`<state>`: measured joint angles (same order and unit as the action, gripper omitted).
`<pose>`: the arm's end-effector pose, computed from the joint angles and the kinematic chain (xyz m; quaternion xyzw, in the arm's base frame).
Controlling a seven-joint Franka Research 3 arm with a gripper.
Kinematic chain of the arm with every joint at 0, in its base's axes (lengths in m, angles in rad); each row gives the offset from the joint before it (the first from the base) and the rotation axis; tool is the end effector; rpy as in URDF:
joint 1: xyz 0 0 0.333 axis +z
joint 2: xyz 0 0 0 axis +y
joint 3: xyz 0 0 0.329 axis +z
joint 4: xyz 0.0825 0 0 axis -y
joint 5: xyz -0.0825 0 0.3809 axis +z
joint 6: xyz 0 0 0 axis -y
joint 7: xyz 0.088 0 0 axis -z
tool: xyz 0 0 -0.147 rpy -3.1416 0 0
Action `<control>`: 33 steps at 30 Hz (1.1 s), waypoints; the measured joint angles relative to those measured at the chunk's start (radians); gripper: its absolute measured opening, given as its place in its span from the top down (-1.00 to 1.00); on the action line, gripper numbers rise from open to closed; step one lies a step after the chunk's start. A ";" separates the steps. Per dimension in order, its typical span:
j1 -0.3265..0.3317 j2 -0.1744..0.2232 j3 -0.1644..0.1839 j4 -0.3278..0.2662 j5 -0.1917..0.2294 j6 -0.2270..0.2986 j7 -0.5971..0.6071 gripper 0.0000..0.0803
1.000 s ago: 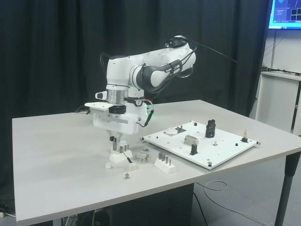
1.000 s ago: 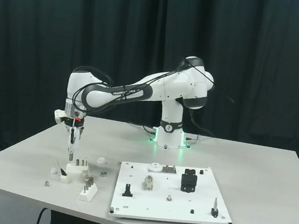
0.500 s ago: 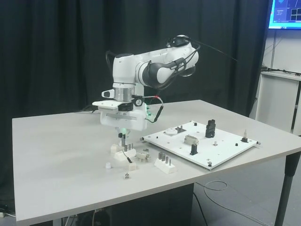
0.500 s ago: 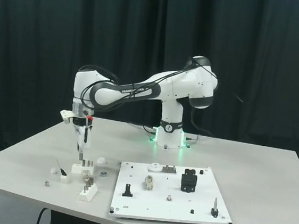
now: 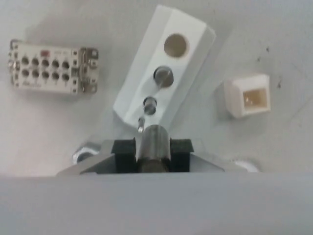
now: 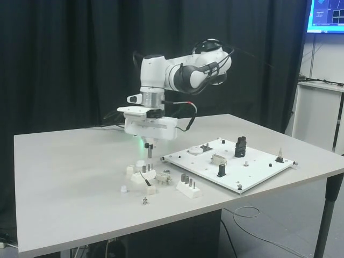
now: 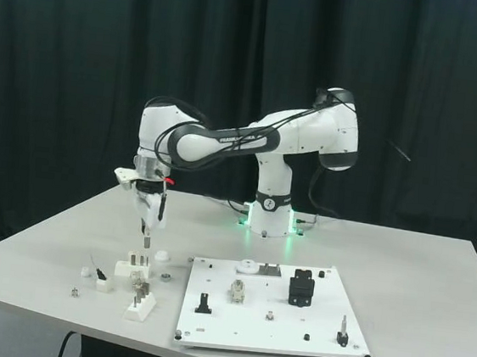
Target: Insert round peg 4.
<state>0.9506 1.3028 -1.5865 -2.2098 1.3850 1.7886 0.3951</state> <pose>0.4853 -0.2153 0.2439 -0.6791 0.7329 -0.0407 0.0032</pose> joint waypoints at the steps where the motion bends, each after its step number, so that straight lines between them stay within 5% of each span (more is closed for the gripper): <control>1: 0.011 0.000 -0.004 -0.007 -0.002 0.001 0.001 0.64; 18: 0.206 -0.015 -0.051 -0.115 -0.031 0.006 0.006 0.64; 33: 0.389 -0.029 -0.058 -0.161 -0.058 0.024 0.005 0.64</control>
<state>1.3391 1.2742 -1.6446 -2.3708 1.3271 1.8125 0.4000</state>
